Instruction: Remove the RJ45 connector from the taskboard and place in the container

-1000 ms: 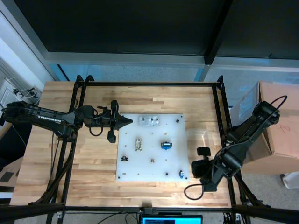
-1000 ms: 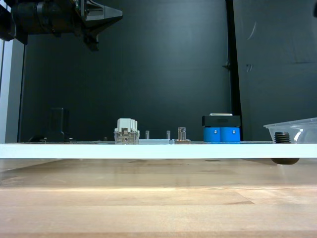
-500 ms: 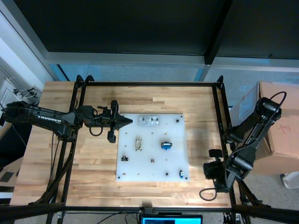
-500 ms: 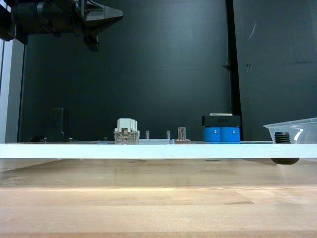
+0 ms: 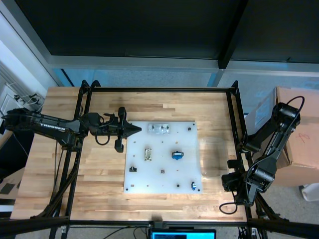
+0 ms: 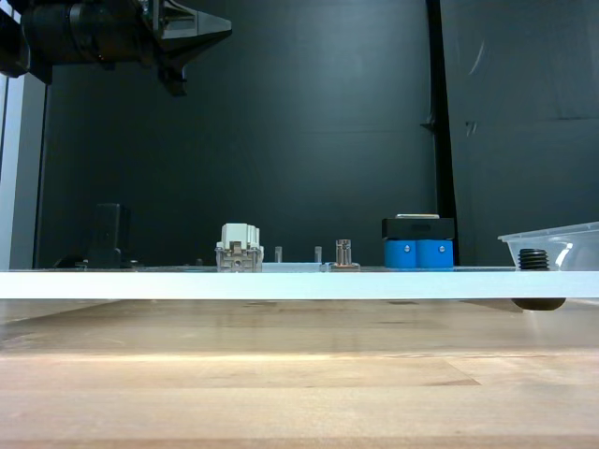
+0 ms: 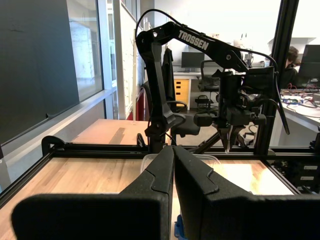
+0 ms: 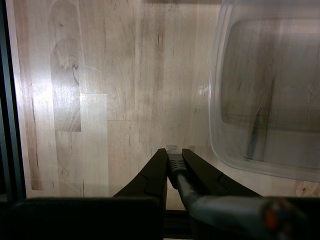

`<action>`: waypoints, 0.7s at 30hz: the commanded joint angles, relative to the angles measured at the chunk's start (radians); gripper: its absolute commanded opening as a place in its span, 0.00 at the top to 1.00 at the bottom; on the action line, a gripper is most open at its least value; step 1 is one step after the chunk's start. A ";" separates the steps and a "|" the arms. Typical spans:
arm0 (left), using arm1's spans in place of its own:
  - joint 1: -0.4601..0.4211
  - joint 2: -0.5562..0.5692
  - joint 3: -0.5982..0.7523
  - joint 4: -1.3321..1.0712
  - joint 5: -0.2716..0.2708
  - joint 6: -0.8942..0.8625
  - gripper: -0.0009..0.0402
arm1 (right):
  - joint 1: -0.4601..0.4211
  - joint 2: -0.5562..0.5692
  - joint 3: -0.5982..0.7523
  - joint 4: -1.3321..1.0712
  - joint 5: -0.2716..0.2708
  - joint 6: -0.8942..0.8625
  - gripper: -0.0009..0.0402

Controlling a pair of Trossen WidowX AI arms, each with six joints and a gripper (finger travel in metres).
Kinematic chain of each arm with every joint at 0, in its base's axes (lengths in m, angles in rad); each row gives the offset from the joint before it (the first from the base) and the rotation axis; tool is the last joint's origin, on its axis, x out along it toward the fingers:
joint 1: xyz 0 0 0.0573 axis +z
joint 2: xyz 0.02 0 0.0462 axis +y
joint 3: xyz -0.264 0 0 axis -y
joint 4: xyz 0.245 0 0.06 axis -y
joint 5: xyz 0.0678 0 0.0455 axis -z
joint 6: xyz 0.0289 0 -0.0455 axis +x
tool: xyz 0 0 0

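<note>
Right tool, gripping one RJ45 connector, moved right beside container; left tool closed empty above taskboard.

Lit from overhead, pale glare on the table. Dim and black-backed at low level. Soft focus close up: left gripper, right gripper, RJ45 connector.

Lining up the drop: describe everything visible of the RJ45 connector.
The RJ45 connector is a small dark plug clamped in the right pincer, its grey cable trailing toward the camera. It hangs over bare table wood, beside the clear container, not above it. The left pincer, shut, hovers above the board at its left edge.
</note>
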 commanded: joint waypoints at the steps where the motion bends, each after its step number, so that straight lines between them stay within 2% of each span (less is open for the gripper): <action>1: 0.000 0.000 0.000 0.000 0.000 0.000 0.98 | -0.001 0.001 0.000 0.003 0.000 -0.001 0.98; 4: 0.000 0.000 0.000 0.000 0.000 0.000 0.98 | -0.002 0.001 0.000 0.006 0.001 -0.003 0.97; 7: 0.000 0.000 0.000 0.000 0.000 0.000 0.98 | -0.003 0.002 0.000 0.016 0.002 -0.002 0.92; 21: 0.000 0.000 0.000 0.000 0.000 0.000 0.98 | -0.018 0.015 0.000 0.037 0.009 0.034 0.50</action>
